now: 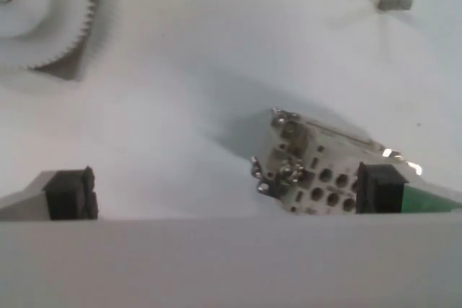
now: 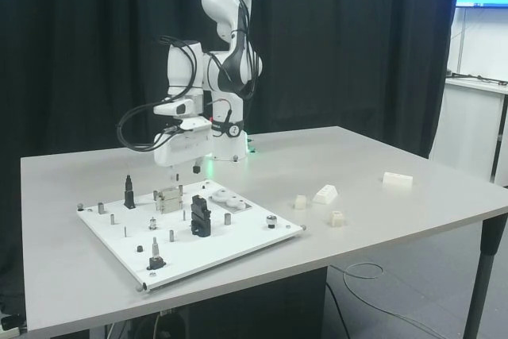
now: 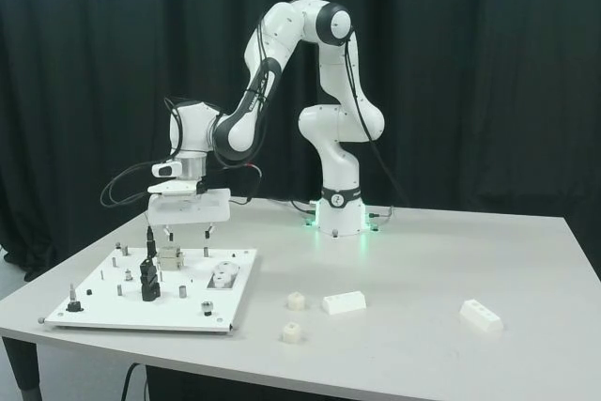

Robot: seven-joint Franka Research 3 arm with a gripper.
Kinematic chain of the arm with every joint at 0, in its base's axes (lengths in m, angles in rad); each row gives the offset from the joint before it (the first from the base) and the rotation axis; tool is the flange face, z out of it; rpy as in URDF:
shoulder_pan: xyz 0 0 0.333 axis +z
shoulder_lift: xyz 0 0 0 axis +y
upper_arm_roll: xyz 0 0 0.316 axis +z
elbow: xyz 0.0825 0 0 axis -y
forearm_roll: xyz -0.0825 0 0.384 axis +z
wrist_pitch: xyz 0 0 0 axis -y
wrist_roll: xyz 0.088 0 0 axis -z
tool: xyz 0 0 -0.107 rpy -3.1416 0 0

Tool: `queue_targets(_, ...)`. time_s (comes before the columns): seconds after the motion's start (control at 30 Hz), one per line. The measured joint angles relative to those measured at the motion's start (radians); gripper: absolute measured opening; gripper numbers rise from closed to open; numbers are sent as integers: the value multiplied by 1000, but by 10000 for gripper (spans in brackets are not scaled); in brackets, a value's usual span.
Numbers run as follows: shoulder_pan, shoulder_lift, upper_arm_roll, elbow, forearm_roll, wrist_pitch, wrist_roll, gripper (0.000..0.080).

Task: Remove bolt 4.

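Note:
My gripper point(image 2: 184, 169) hangs open a little above the far part of the white board point(image 2: 238, 237), with nothing between its fingers. Seen from the wrist, the two black fingertips point(image 1: 68, 194) stand far apart, and the gripper point(image 1: 224, 191) is over bare board. A grey connector block point(image 1: 310, 171) with round holes lies just beside one fingertip. A short grey bolt point(image 1: 393, 3) stands apart from both fingers. Several small bolts and pegs point(image 2: 227, 218) stand upright across the board; I cannot tell which is bolt 4. The gripper point(image 3: 188, 229) hovers over the block point(image 3: 170, 257).
A white gear point(image 1: 43, 12) sits on the board near the gripper. A tall black part point(image 2: 198, 216) and a black post point(image 2: 128, 190) rise from the board. Several small white blocks point(image 2: 325, 194) lie on the grey table point(image 2: 381, 212) beside the board.

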Motion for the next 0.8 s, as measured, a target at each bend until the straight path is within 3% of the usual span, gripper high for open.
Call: queue_targets(0.8, 0, 17, -2, 76, -6, -2, 0, 800)
